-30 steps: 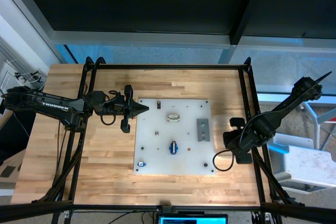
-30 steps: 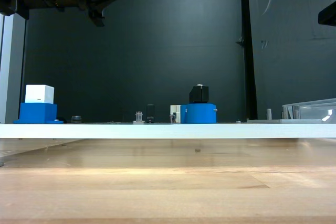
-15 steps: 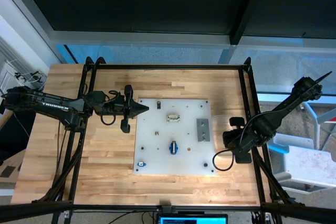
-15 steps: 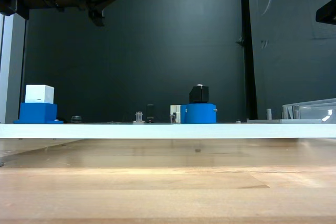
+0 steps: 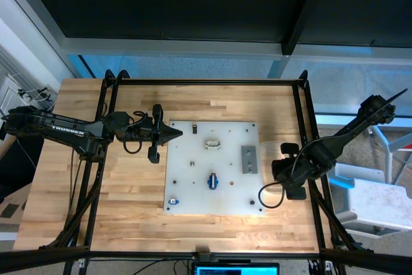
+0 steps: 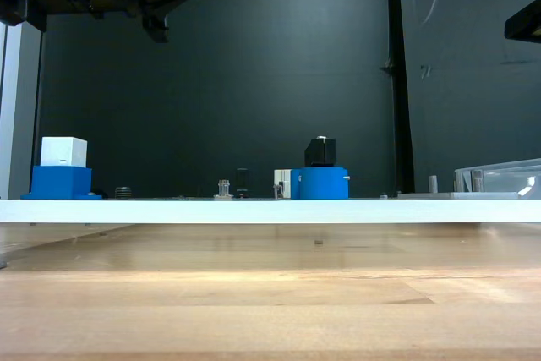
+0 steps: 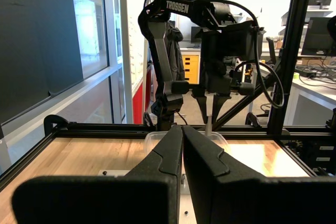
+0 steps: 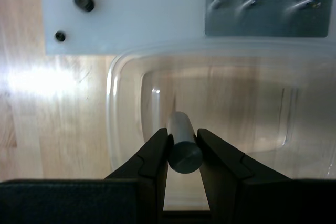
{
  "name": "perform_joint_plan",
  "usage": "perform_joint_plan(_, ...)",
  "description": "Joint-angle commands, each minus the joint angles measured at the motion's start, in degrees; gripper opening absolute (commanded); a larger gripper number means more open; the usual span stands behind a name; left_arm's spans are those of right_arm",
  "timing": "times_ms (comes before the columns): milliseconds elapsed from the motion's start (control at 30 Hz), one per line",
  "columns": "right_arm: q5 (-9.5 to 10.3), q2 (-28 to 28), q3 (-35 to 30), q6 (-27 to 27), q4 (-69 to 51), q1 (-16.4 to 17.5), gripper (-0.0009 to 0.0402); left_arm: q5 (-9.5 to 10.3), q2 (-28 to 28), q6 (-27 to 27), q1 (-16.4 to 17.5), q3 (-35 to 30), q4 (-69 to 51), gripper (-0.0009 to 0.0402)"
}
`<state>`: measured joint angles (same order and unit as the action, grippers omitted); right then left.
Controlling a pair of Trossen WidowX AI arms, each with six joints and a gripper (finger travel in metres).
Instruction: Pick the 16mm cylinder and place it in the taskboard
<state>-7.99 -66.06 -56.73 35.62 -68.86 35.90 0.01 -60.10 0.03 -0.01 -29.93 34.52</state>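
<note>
- Done with the pick, judging by the right end effector (image 8: 182,135): narrowed to the width of the 16mm cylinder (image 8: 185,153) and clamped on it, with one flat end facing back along the fingers.
- Holding it directly over the clear tray (image 8: 118,82), apparently off the tray floor; hard to say how far above the rim.
- Left to do, on this reading: carrying the cylinder off the tray, across to the taskboard (image 8: 131,9) lying just beyond the fingertips, then lowering and seating it and letting go.
- Cannot tell which hole is meant for it; just ahead of the fingertips, touching or nearly touching the tray's rim, only a grey block (image 8: 262,19) with three small pegs.
- Parked across the board from the right end effector: the left end effector (image 7: 182,129), fingers pressed together on nothing, raised well above the board and pointing towards the right one.
- Beneath both end effectors, a pale wooden plank surface (image 5: 129,210), fenced by a black frame (image 5: 206,83).
- Around it, a dark panel beyond the far edge, and behind the right arm glass partitions, bright windows and office desks.
</note>
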Motion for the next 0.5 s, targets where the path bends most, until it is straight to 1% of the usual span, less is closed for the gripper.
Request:
perform_joint_plan(33,0.04,-0.33,0.0,-0.55,1.97,-1.68,0.0023,-0.02,0.0,0.02,0.02,-0.02,0.0,0.0)
perform_joint_plan(267,0.07,-2.99,-0.2,-2.23,4.11,-4.74,0.0023,-0.02,0.0,0.02,0.02,-0.02,0.0,0.0)
perform_joint_plan(500,0.09,-7.04,-3.82,-4.24,4.24,-7.39,0.0023,-0.02,0.0,0.0,0.02,-0.02,0.0,0.0)
